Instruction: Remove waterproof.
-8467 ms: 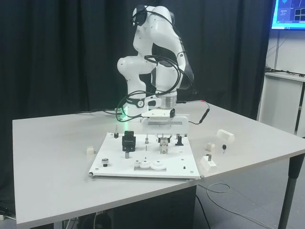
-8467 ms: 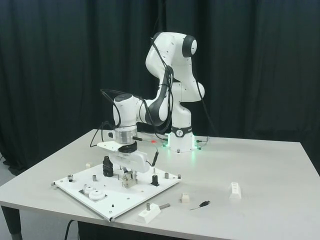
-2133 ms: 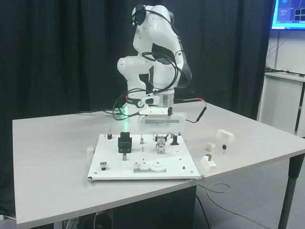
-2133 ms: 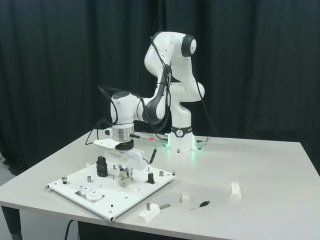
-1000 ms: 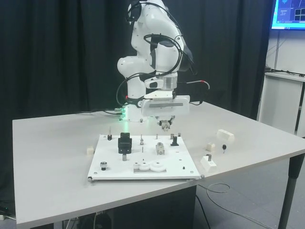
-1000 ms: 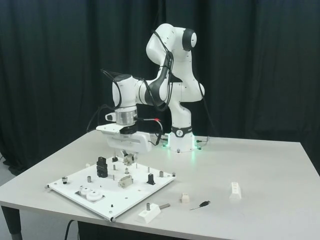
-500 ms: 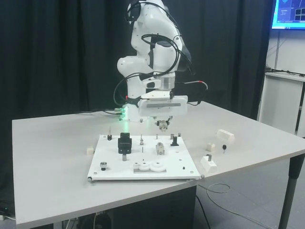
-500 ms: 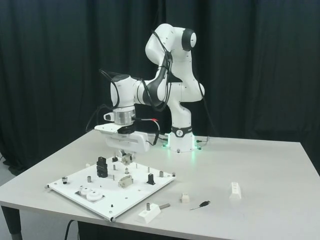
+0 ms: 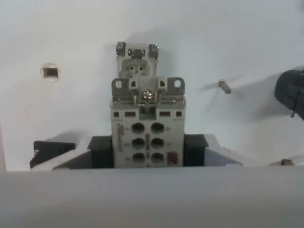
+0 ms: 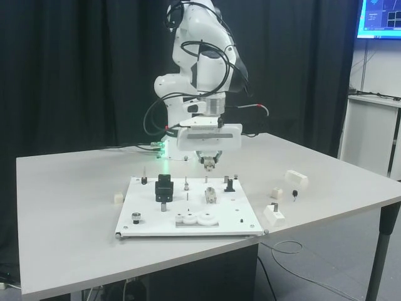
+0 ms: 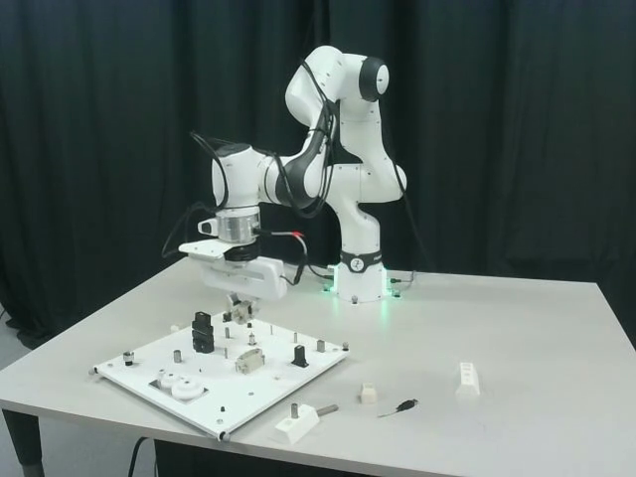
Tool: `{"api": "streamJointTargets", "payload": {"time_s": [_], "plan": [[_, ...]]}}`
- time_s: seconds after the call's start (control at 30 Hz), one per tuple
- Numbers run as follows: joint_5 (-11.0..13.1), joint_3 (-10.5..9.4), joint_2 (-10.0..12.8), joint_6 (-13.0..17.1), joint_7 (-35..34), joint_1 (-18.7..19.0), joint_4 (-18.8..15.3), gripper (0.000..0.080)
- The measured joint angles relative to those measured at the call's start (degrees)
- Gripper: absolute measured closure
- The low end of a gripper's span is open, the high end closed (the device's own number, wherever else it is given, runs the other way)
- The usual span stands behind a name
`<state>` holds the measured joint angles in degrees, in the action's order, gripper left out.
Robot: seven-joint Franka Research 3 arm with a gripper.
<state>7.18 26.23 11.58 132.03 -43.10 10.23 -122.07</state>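
A grey table fills the lower half of both room views. Nearest the camera in the first room view, at lower centre, lies a flat white board carrying small fittings. Along its near edge sit white gear-like discs. Further back on the board, left of centre, stands a black block. Right of that sits a small grey socket base, and beyond it a little black clip.

Off the board, at the lower right of the frame, small white blocks rest on the table: one with a peg closest, a small cube behind it, and a longer piece farthest.

Above the far half of the board hangs the gripper of the white arm. It is closed on the waterproof connector, which is lifted clear of the board and well apart from the socket base.

In the wrist view, the connector sits at centre frame, a grey body with six round holes on its face. Black finger pads press both of its sides. The socket base shows beyond it, in the upper centre.

In the second room view the gripper hangs at centre left above the board, with the arm's base further back, showing a green light.
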Motion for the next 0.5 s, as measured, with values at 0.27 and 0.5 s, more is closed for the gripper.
{"api": "streamJointTargets", "payload": {"time_s": [0.27,0.5], "plan": [[0.0,0.13,-0.2,-1.2,0.4,0.0,1.0,0.0493],[0.0,0.12,-0.3,-2.2,0.6,0.0,1.9,0.0493]]}}
